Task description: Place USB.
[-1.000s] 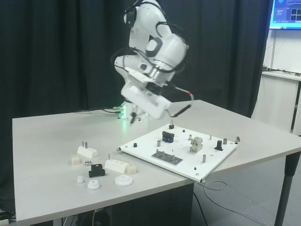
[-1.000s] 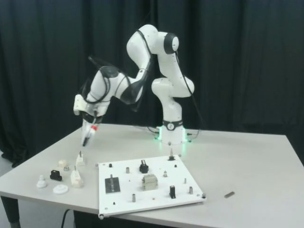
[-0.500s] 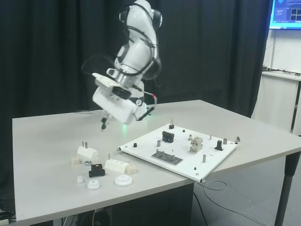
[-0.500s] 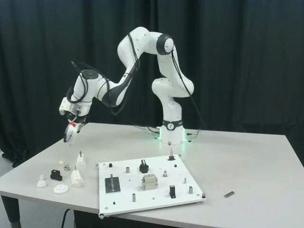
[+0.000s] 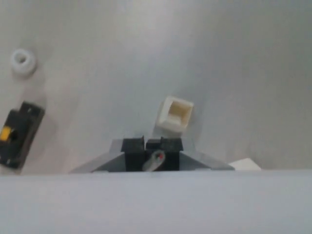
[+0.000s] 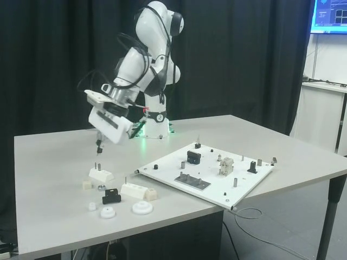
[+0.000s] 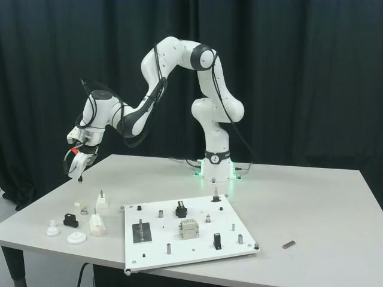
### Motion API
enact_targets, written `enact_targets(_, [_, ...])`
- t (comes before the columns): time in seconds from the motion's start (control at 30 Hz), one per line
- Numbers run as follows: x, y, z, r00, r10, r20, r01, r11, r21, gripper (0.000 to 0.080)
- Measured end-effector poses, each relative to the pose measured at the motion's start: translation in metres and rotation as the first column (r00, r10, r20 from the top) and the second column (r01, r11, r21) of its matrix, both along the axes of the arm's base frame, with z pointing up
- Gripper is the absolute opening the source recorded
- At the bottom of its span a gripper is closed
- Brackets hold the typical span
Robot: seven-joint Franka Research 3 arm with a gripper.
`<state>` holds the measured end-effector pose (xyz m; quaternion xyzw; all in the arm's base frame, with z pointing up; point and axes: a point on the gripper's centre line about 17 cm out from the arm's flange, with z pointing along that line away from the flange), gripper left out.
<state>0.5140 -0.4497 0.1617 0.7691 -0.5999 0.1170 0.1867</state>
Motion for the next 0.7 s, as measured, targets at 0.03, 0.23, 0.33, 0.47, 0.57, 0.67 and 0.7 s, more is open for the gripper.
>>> enact_targets(0.03, [-0.002, -0.003, -0.002, 1.0, -0.008, 0.004, 0.008, 1.0, 0.001, 0.0065])
enact_targets(0.23, [-0.011, -0.021, -0.016, 0.999, -0.047, 0.027, 0.047, 0.999, 0.004, 0.0065])
enact_targets(0.33, [-0.014, -0.029, -0.024, 0.998, -0.059, 0.037, 0.058, 0.998, 0.004, 0.0065])
enact_targets(0.47, [-0.017, -0.038, -0.035, 0.997, -0.063, 0.05, 0.063, 0.998, -0.001, 0.0065])
enact_targets(0.57, [-0.018, -0.043, -0.043, 0.996, -0.064, 0.057, 0.064, 0.998, -0.002, 0.0065])
enact_targets(0.67, [-0.018, -0.046, -0.051, 0.996, -0.065, 0.065, 0.065, 0.998, 0.001, 0.0065])
enact_targets(0.7, [-0.018, -0.047, -0.053, 0.996, -0.064, 0.066, 0.064, 0.998, 0.002, 0.0065])
